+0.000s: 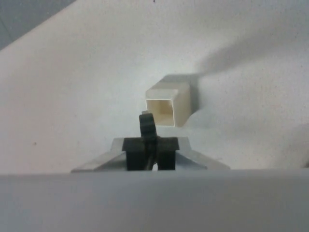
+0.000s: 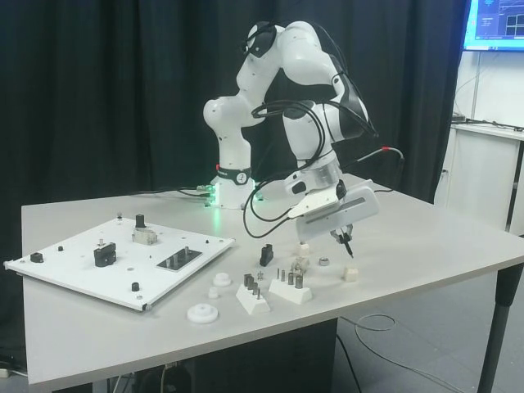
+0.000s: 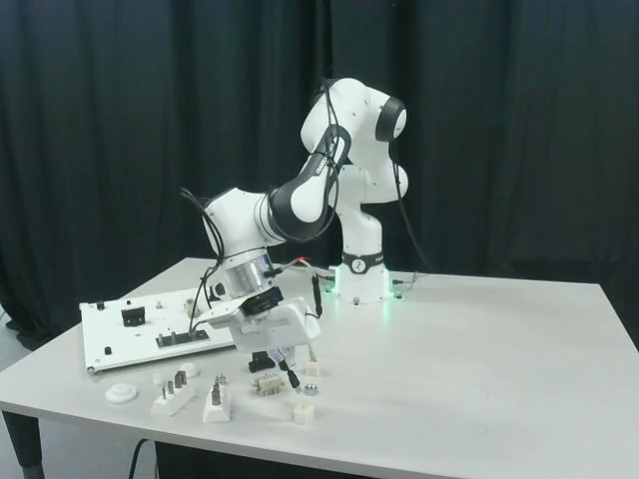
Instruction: Insert USB.
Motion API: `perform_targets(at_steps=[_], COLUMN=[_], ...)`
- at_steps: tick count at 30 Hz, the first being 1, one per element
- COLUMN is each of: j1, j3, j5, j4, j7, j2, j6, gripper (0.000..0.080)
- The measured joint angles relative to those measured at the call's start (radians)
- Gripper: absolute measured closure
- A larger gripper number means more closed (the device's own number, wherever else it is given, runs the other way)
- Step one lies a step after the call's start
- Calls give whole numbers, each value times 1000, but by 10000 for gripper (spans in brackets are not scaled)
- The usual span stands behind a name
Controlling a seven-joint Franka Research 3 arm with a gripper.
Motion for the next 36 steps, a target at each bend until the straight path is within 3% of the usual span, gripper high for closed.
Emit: perform_targets(at_steps=[15,36], j1=[12,11], j3=[-19,-75], j5=[-19,-112], j4=[9,11], j7=[57,223], j2=[0,0], j6=[14,159], gripper=[756,757])
